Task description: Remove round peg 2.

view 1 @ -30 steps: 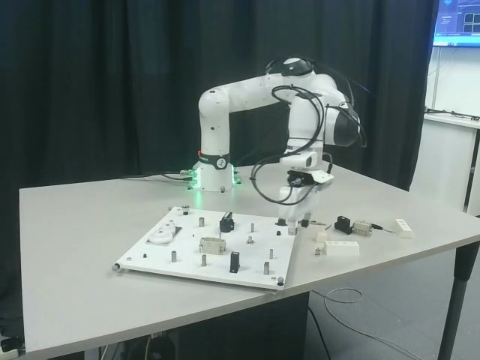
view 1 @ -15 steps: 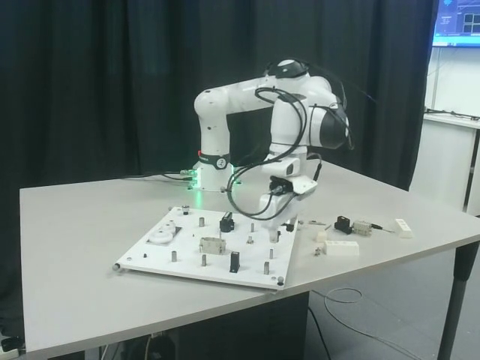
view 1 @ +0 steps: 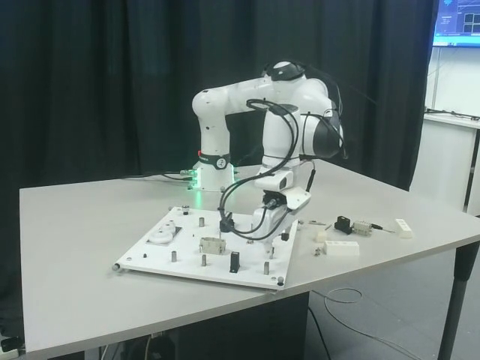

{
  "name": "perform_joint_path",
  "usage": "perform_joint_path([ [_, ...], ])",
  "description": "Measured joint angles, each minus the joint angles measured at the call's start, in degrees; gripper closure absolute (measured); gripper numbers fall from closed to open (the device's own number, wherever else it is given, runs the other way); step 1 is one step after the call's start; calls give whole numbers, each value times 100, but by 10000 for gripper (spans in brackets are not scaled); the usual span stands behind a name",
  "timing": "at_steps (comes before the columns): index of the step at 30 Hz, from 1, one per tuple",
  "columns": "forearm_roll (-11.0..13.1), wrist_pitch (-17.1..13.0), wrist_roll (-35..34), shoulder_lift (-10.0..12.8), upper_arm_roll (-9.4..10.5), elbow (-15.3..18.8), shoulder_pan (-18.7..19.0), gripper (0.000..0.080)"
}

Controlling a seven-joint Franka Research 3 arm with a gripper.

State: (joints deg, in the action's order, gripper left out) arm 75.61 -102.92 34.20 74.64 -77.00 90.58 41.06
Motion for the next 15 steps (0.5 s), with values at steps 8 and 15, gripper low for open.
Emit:
perform_joint_path([
  [8, 0, -4, 106, 13, 66, -18, -97, 3],
  [15, 0, -14, 194, 18, 134, -21, -148, 3],
])
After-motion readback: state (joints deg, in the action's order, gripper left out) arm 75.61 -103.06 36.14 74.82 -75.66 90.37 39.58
